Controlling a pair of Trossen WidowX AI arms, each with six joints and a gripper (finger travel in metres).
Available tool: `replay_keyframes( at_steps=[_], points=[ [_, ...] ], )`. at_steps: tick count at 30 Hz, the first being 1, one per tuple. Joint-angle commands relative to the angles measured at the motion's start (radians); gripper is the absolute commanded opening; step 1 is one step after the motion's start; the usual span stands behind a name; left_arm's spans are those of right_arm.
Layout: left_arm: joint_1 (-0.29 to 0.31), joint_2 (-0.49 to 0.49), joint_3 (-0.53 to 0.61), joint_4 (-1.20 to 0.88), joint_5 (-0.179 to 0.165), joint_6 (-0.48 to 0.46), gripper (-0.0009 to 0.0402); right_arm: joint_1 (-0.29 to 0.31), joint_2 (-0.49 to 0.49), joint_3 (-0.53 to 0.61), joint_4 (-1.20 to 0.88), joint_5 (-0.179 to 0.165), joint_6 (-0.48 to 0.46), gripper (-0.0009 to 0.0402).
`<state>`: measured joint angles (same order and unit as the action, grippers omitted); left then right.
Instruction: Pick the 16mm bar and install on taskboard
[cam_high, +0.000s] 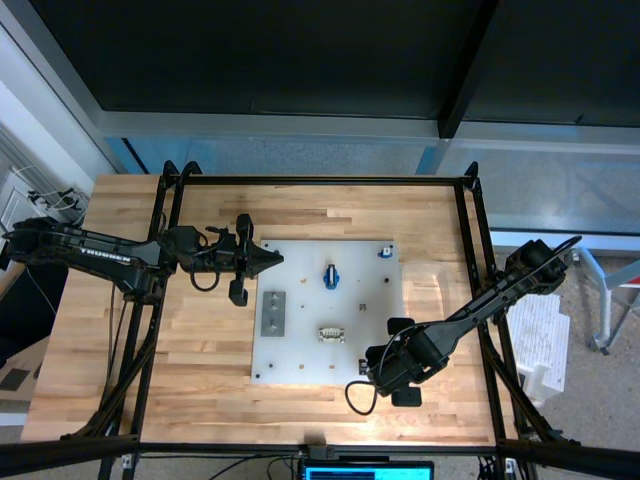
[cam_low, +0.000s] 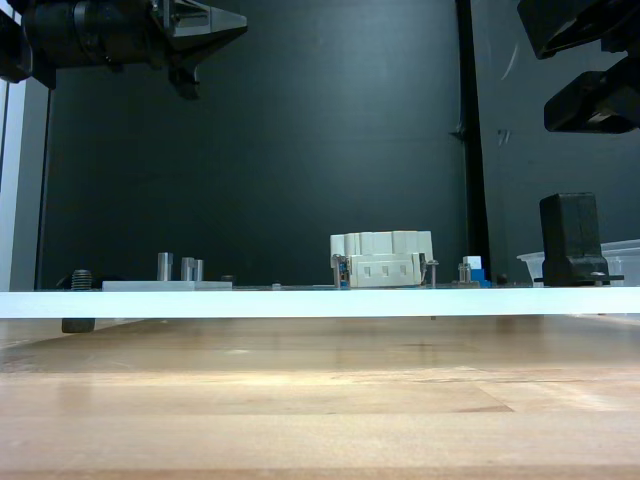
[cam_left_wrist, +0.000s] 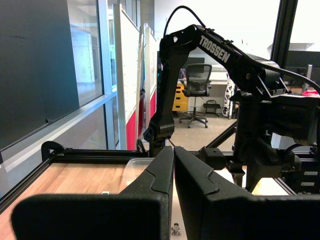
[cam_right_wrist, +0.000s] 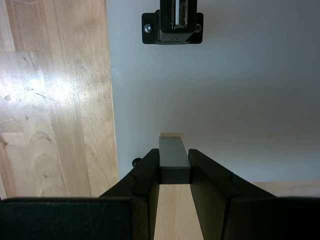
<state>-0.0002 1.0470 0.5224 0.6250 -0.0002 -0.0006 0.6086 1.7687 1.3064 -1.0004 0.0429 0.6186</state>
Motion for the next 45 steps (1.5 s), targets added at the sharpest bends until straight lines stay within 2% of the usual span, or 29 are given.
replay_keyframes(
  at_steps=[1,25,45],
  points=[
    [0.0,0.0,0.0,0.0,0.0,0.0,0.0,0.0,0.0,0.0,0.001,0.014,-0.002,0.0011],
    [0.0,0.0,0.0,0.0,0.0,0.0,0.0,0.001,0.0,0.001,0.003,0.017,-0.002,0.0011],
    [0.0,0.0,0.0,0.0,0.0,0.0,0.0,0.018,0.0,-0.043,0.051,0.017,0.001,0.0011]
  ],
)
